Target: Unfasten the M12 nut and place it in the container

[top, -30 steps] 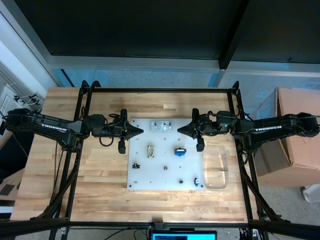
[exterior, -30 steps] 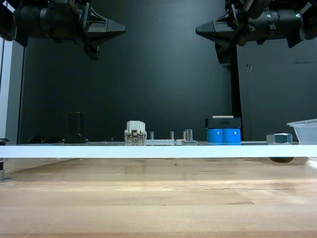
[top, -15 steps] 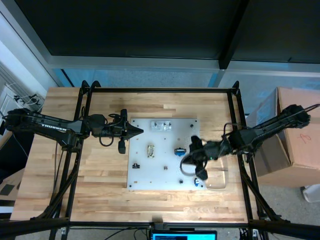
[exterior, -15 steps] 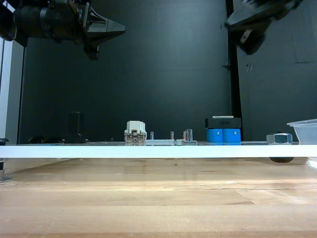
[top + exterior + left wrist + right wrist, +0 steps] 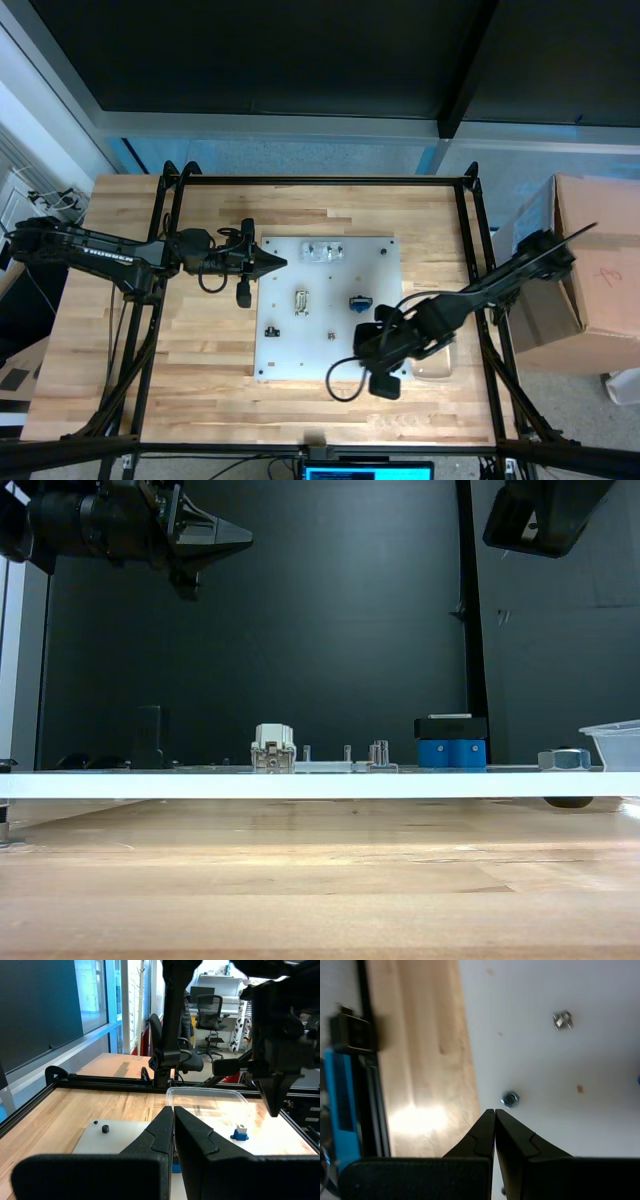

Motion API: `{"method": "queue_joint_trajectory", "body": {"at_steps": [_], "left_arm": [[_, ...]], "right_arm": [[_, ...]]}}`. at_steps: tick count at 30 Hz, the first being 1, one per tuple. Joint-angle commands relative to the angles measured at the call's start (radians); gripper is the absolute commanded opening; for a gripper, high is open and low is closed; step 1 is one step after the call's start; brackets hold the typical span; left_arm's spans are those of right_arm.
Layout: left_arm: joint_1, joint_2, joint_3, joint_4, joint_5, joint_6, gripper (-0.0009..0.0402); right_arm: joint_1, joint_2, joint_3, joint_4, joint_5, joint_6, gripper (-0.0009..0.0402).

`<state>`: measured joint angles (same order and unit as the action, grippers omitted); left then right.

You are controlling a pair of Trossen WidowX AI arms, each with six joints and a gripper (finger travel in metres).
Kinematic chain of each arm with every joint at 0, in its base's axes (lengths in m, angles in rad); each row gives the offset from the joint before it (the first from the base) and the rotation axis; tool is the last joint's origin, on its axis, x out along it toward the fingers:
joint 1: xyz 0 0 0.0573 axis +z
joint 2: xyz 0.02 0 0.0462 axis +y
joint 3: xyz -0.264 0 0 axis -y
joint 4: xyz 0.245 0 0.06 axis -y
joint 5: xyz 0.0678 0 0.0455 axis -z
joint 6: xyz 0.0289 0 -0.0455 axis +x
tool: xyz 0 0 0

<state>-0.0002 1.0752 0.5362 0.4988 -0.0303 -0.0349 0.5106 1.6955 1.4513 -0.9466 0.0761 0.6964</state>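
– Over the near right part of the white board (image 5: 300,345), which gripper is that?
– The right gripper (image 5: 494,1111). It hangs well above the board and points down at it, just beside the clear container (image 5: 612,730). Its fingers are pressed together and grip nothing.
– And the nut (image 5: 565,759)?
– On its stud near the board's near right edge, sitting low so that no ribs show. The right wrist view has it on the white surface, a little off the fingertips and apart from them. It is outside the container.
– Where is the left gripper (image 5: 281,262)?
– High over the board's far left edge, pointing inward, well apart from the nut. Its fingers are pressed together too, with nothing between them.
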Motion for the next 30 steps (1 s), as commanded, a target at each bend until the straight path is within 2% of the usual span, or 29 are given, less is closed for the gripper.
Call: {"method": "queue_joint_trajectory", "body": {"at_steps": [1,4,7,16,20,24,30], "left_arm": [[0.0,0.0,0.0,0.0,0.0,0.0,0.0],[0.0,0.0,0.0,0.0,0.0,0.0,0.0],[0.0,0.0,0.0,0.0,0.0,0.0,0.0],[0.0,0.0,0.0,0.0,0.0,0.0,0.0],[0.0,0.0,0.0,0.0,0.0,0.0,0.0],[0.0,0.0,0.0,0.0,0.0,0.0,0.0],[0.0,0.0,0.0,0.0,0.0,0.0,0.0]], "right_arm": [[0.0,0.092,0.105,-0.117,-0.001,0.039,0.0],[-0.001,0.158,0.179,-0.175,-0.001,0.063,0.0007],[-0.002,0.208,0.224,-0.195,-0.015,0.109,0.0031],[-0.016,0.253,0.205,-0.177,-0.025,0.187,0.0161],[-0.042,0.253,0.171,-0.16,-0.026,0.211,0.0205],[-0.056,0.253,0.121,-0.097,-0.066,0.212,0.023],[-0.058,0.266,0.077,-0.053,-0.069,0.216,0.0235]]}}
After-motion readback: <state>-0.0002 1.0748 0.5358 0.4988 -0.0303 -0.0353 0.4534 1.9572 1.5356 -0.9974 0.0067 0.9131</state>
